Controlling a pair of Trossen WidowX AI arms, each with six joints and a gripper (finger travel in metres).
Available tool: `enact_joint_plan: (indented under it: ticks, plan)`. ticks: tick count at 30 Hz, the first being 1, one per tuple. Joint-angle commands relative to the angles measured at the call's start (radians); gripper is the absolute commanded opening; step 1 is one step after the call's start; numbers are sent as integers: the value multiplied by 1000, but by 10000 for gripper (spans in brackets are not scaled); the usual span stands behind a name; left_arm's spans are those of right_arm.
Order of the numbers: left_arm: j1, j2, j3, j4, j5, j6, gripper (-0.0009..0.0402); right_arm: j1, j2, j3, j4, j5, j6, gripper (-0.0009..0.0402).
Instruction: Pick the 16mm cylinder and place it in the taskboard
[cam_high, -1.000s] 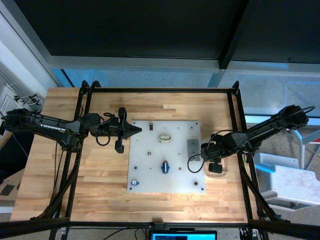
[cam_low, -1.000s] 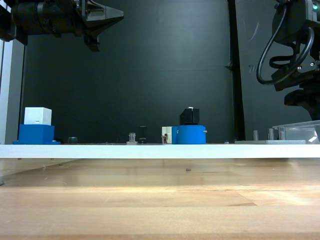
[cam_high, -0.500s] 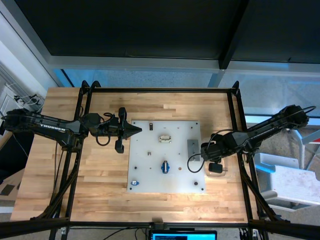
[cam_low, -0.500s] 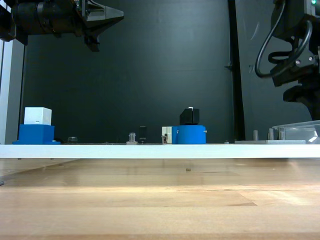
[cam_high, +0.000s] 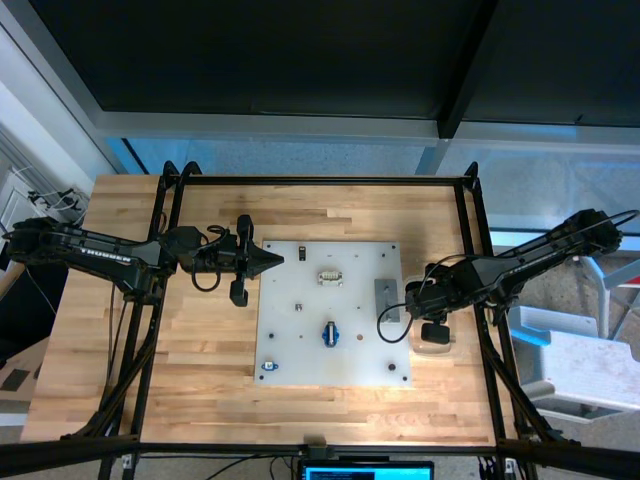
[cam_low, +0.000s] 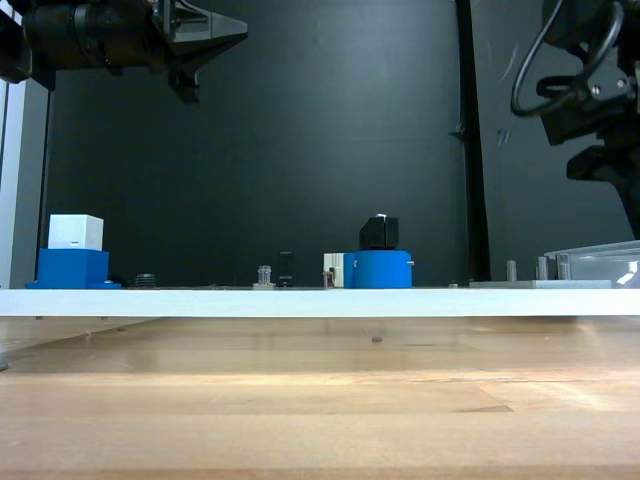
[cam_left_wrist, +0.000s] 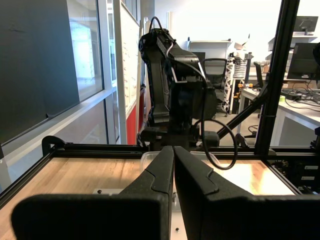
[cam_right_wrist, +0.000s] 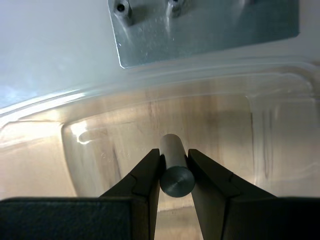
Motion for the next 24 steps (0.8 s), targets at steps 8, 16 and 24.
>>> enact_joint_plan:
  ticks: [8,16,24]
  plan:
    - [0,0,0,0,0,0,0,0,-20,72,-79,0,0,32]
    - [0,0,0,0,0,0,0,0,-26,157,-174,0,0,32]
    - [0,0,0,0,0,0,0,0,-25,258,-254,0,0,32]
